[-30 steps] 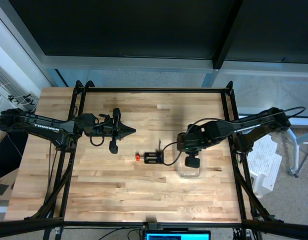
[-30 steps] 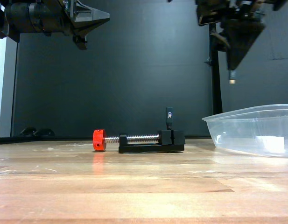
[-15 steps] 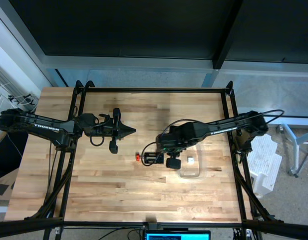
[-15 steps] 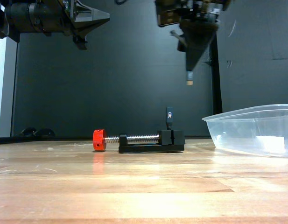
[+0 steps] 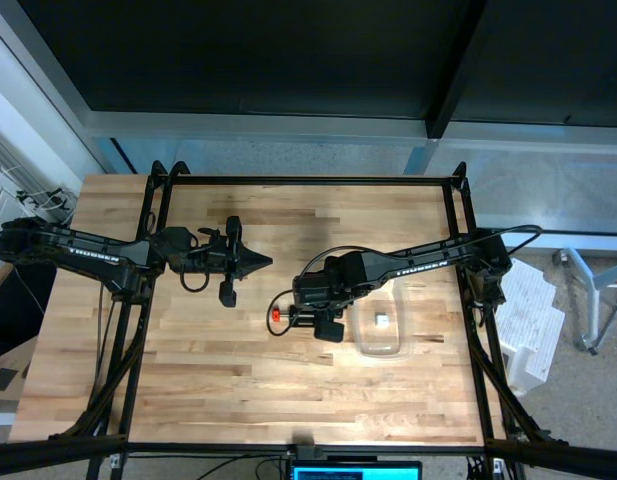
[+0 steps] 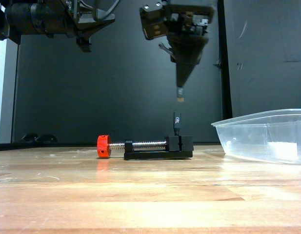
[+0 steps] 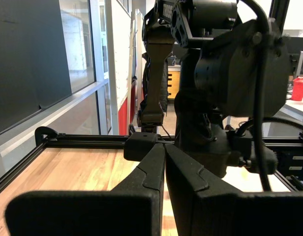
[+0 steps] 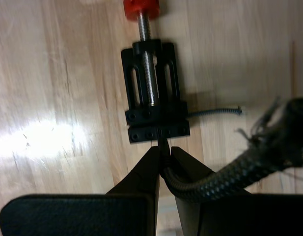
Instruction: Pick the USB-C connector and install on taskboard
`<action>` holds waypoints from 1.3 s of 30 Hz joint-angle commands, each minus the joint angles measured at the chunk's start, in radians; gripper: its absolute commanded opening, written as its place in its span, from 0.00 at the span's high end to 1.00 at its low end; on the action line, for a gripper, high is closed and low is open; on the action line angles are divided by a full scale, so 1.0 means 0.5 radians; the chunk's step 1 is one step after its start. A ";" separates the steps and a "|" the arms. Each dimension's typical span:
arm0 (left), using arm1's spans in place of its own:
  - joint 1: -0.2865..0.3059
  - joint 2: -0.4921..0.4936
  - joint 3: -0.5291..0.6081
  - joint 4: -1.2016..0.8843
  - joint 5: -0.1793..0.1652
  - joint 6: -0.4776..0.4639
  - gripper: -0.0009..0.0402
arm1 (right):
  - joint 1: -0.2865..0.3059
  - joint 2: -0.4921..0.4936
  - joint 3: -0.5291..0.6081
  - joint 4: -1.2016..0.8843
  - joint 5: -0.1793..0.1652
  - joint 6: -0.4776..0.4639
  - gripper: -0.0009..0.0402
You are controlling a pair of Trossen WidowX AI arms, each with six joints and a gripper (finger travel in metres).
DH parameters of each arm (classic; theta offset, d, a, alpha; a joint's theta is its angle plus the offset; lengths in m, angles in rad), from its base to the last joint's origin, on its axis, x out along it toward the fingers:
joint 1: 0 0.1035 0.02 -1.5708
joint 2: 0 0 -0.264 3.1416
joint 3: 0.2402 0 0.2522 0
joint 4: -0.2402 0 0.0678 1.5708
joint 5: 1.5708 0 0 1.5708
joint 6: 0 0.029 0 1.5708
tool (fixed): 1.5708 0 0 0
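Wood table (image 5: 238, 380): your right claw (image 6: 180, 87) pinches the likely light, stiff plug (image 6: 180, 95) by its top above the board (image 6: 157, 146); left claw (image 5: 265, 262) closed, 9 o'clock.

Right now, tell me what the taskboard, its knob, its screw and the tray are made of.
Taskboard: matte black, maybe anodized metal or hard plastic; I cannot tell which.
Knob: red-orange, likely plastic, by its flat even colour.
Screw: bright metal with shiny threads.
Tray: clear plastic with see-through walls.
Right pincer hangs above the taskboard, shut on the USB-C connector. Left pincer, shut, hangs high, left of the taskboard.
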 commanded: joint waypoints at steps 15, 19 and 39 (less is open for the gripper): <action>0.001 0.000 0.000 0.001 0.001 0.000 0.98 | 0.005 0.041 0.027 -0.009 0.005 -0.050 0.98; 0.001 0.000 0.000 0.001 0.001 0.000 0.98 | 0.007 0.040 0.002 -0.001 0.011 -0.022 0.98; 0.000 0.000 0.000 0.001 0.001 0.000 0.98 | 0.016 0.038 -0.055 0.050 0.047 0.052 0.98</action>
